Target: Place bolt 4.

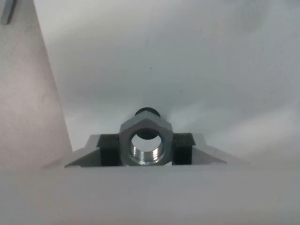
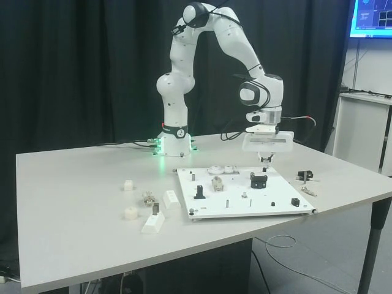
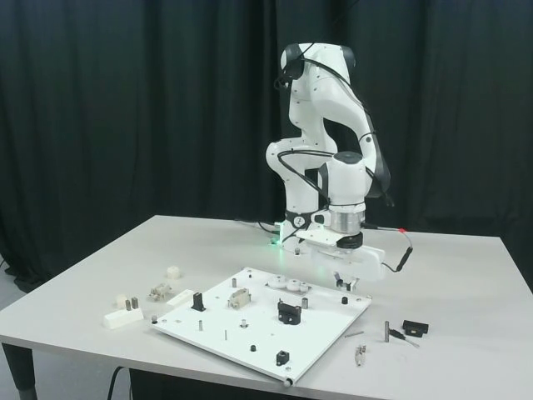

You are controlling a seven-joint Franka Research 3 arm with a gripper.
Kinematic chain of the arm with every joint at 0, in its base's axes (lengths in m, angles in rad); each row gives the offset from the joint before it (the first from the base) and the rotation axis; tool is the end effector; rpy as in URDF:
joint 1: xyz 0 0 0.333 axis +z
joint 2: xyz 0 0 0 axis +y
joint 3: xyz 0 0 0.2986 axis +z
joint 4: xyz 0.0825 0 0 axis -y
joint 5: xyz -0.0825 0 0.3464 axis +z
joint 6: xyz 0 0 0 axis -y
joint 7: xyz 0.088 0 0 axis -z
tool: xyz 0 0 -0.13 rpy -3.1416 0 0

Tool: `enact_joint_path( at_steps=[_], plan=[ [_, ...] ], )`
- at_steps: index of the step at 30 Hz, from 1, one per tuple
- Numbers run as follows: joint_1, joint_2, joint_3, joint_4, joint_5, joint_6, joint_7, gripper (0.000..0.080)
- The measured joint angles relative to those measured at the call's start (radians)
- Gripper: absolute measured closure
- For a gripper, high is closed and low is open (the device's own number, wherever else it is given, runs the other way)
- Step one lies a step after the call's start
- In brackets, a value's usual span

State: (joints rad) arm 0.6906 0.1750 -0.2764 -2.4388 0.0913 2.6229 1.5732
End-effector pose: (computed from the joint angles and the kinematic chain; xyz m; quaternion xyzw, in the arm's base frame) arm 0.4308 0.1849 0.2290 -0.8157 0.5784 -0.0054 0.0069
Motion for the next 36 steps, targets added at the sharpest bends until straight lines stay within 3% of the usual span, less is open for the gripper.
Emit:
enact_joint_path(
  at_steps=[8, 20, 28, 36],
  plan=[
    [0.001, 0.000, 0.025, 0.010, 0.000, 0.001, 0.000, 0.0576],
    [0.001, 0.013, 0.124, 0.037, 0.001, 0.023, 0.004, 0.0576],
    [0.002, 0.065, 0.183, 0.069, 0.001, 0.071, 0.004, 0.0576],
    [0.002, 0.145, 0.209, 0.125, -0.004, 0.107, -0.009, 0.0576]
  ],
)
